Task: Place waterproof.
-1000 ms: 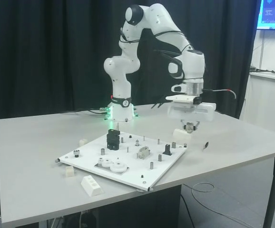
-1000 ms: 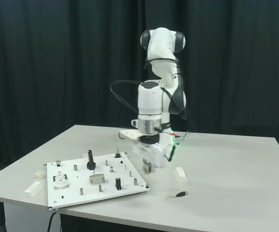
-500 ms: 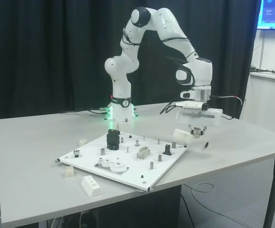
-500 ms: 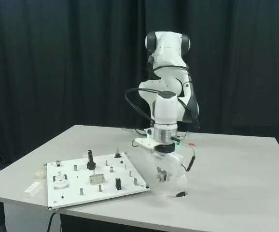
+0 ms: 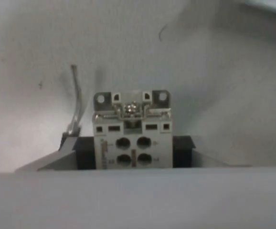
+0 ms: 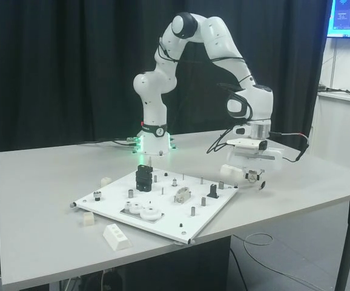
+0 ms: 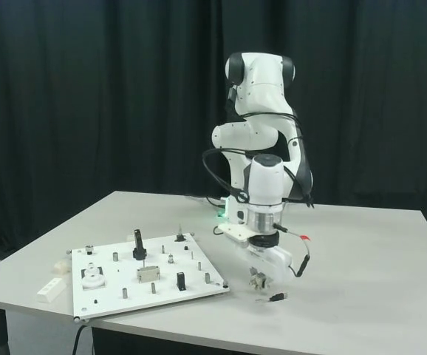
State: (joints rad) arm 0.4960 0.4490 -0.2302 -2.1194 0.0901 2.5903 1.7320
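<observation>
My gripper (image 5: 133,153) is shut on a small white connector (image 5: 132,125) with four round holes in its face and metal tabs on top. Black finger pads (image 5: 85,152) press on both of its sides. In the room views the gripper (image 6: 255,177) (image 7: 258,282) hangs low over the grey table, just past the white board's corner. A thin black plug with a short wire (image 5: 74,112) (image 7: 275,297) lies on the table right beside the fingers. Whether the connector touches the table I cannot tell.
The white assembly board (image 6: 211,212) (image 7: 199,290) carries pegs, a black block (image 6: 143,178), white gears (image 6: 146,211) and a metal part (image 7: 148,274). A white block (image 6: 231,171) lies behind the gripper. More white blocks (image 6: 117,236) sit off the board's other side. The table's front edge (image 7: 332,336) is close.
The arm has swung away from the board toward the table's corner and come down low beside the black plug. The connector has stayed in the fingers.
</observation>
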